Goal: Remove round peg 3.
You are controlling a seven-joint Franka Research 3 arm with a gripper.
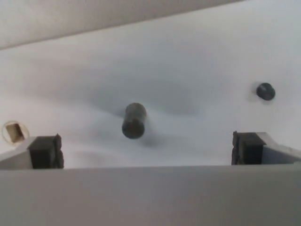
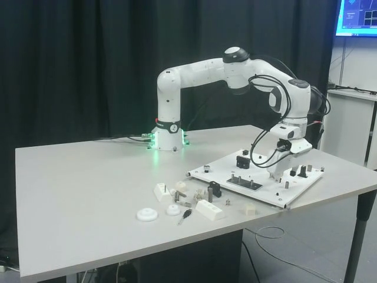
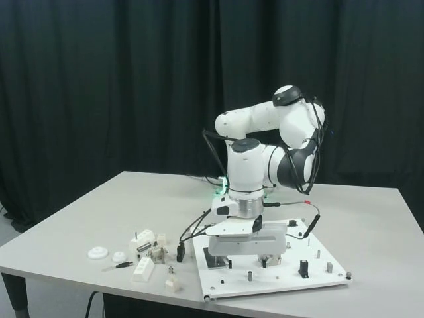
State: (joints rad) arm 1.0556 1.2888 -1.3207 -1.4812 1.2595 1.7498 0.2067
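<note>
A dark round peg (image 1: 134, 121) stands upright in the white board (image 1: 197, 61), seen from above in the wrist view. My gripper (image 1: 146, 149) hangs open just over it, its black fingertips (image 1: 45, 151) spread wide to either side without touching the peg. A second, shorter dark peg (image 1: 265, 91) stands further off on the same board. In the first room view the gripper (image 2: 281, 172) is low over the white board (image 2: 259, 177) at the table's right end. In the second room view the gripper (image 3: 246, 257) sits close over the board (image 3: 271, 281).
Other pegs and black fixtures (image 2: 241, 160) stand on the board. Loose white parts (image 2: 210, 209), a white disc (image 2: 146, 214) and small metal pieces lie on the grey table (image 2: 82, 177) beside the board's left edge. A socket with a rectangular hole (image 1: 14, 132) is near one fingertip.
</note>
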